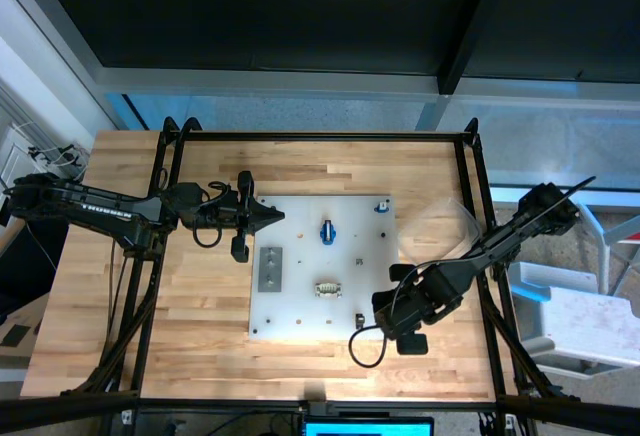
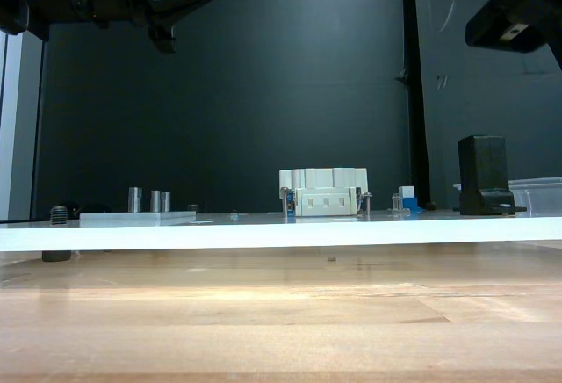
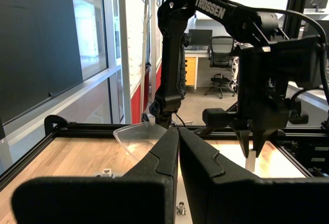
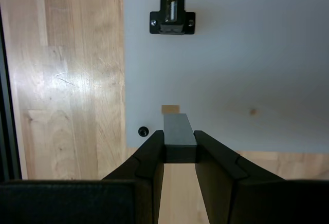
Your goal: Pick the 16mm bar from the taskboard and place it in the container
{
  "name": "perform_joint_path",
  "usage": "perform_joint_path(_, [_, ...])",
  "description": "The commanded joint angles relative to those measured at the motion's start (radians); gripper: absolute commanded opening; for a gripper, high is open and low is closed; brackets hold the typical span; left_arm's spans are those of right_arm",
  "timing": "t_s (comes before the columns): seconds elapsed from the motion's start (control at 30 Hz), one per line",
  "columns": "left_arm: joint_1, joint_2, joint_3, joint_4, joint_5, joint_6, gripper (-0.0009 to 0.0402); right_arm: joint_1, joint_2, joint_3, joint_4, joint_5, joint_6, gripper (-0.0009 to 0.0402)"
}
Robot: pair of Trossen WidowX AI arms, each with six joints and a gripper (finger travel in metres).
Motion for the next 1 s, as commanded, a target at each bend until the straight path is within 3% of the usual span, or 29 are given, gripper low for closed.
perform_joint_path(0.03, [0.0,0.0,0.0,0.0,0.0,0.0,0.0,-0.008,-0.027,0.001,-0.015,0.0,-0.002,0.0029])
perform_joint_path(0.37, [0.0,0.0,0.0,0.0,0.0,0.0,0.0,-0.05,-0.07,-0.012,-0.049,-0.001,-0.002,0.0029])
perform_joint_path(1.0, [0.0,0.0,0.0,0.0,0.0,0.0,0.0,-0.277,-0.322,-0.213,-0.082,-0.004,0.002,0.0029])
